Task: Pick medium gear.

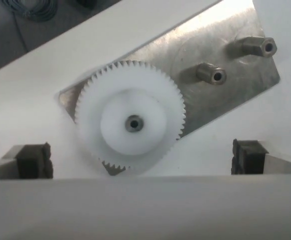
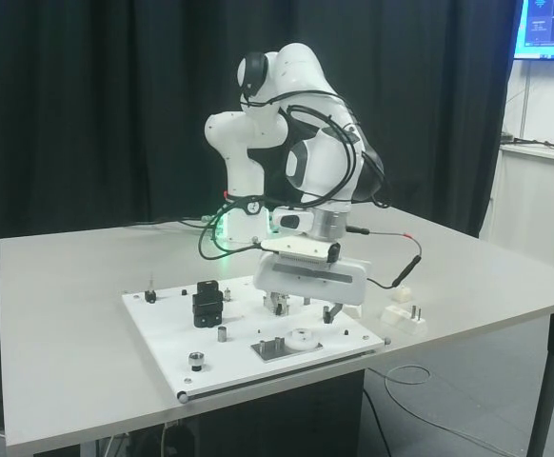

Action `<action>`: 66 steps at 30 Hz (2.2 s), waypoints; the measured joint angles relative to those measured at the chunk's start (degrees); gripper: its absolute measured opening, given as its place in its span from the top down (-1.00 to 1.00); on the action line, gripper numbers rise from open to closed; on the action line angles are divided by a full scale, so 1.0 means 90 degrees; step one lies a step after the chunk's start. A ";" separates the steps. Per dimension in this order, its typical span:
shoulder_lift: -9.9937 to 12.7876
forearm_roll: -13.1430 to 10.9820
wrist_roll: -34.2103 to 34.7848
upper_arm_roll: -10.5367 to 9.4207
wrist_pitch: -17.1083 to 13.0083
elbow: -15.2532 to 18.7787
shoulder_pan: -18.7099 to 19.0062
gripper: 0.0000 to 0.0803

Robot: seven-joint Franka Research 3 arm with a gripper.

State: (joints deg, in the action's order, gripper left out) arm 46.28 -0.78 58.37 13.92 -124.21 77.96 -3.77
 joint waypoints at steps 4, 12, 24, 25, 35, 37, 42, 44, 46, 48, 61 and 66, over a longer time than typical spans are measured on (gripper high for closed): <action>0.0000 0.0000 -0.0008 -0.0001 0.0000 0.0000 0.0000 -0.99; 0.0000 0.0000 -0.0054 -0.0004 0.0000 0.0000 0.0002 -0.99; -0.0017 0.0000 -0.0054 -0.0014 0.0000 0.0000 0.0020 -0.99; -0.0019 0.0000 -0.0054 -0.0014 0.0000 0.0000 0.0021 -0.99; -0.0045 0.0000 -0.0054 -0.0014 0.0052 0.0000 0.0038 -0.99; -0.0052 0.0000 -0.0054 -0.0014 0.0074 0.0000 0.0045 -0.99; -0.0076 0.0000 -0.0052 -0.0014 0.0140 0.0000 0.0064 -0.99; -0.0092 -0.0005 -0.0027 -0.0014 0.0203 0.0000 0.0073 -0.99; -0.0114 -0.0008 0.0034 -0.0014 0.0290 0.0000 0.0087 -0.99; -0.0139 -0.0009 0.0131 -0.0014 0.0392 0.0001 0.0104 -0.99; -0.0475 -0.0009 0.0591 -0.0016 0.1285 0.0187 0.0356 -0.99; -0.0698 -0.0008 0.0654 -0.0016 0.1388 0.0473 0.0511 -0.99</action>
State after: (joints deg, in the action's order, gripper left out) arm 39.99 -0.85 64.26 13.77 -111.72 82.22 0.83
